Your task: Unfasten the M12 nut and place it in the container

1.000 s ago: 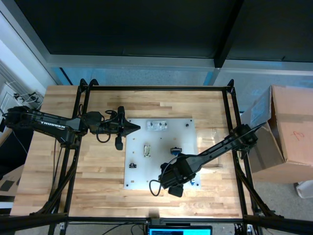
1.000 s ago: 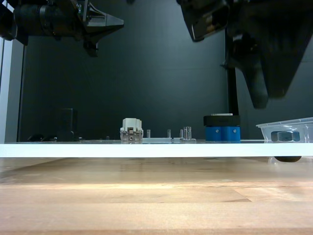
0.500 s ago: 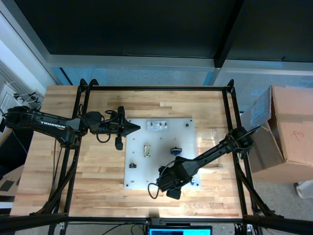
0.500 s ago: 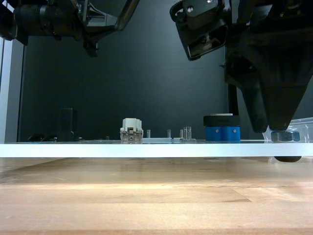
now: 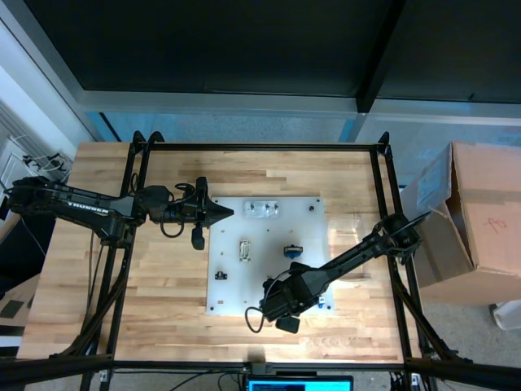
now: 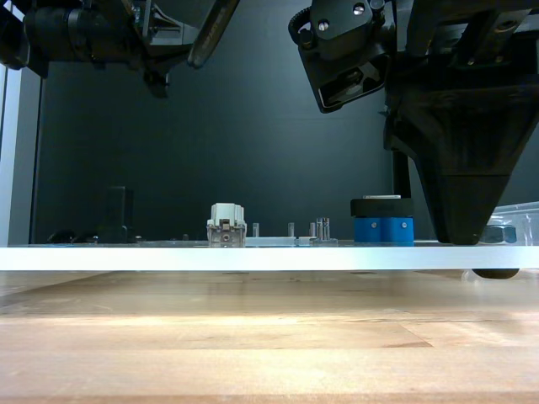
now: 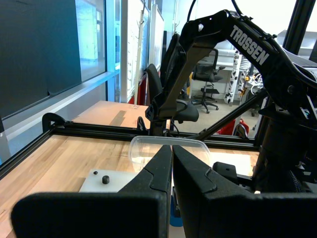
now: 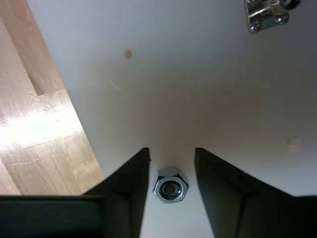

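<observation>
The small silver nut (image 8: 170, 188) sits low on the white board (image 8: 208, 89), with a dark core in its hole and no stud ribs showing. My right gripper (image 8: 172, 151) points down at the board's near right edge. Its two fingers (image 8: 132, 188) stand on either side of the nut with narrow gaps, so it is open. In the low view its finger (image 6: 466, 227) reaches board level and covers most of the nut (image 6: 504, 234). In the high view the right gripper (image 5: 291, 301) hides the nut. My left gripper (image 5: 220, 212) hovers shut at the board's far left, holding nothing.
The clear container (image 7: 168, 148) stands right of the board, under the right arm (image 5: 358, 251). A blue block with a black cap (image 6: 382, 220), a white connector (image 6: 226, 225) and small posts (image 6: 322, 227) stand on the board. A black frame rims the table.
My right gripper has dropped and shifted slightly left and nearer. Its fingers came down from well above the board to board level around the nut. The left arm has not moved.
</observation>
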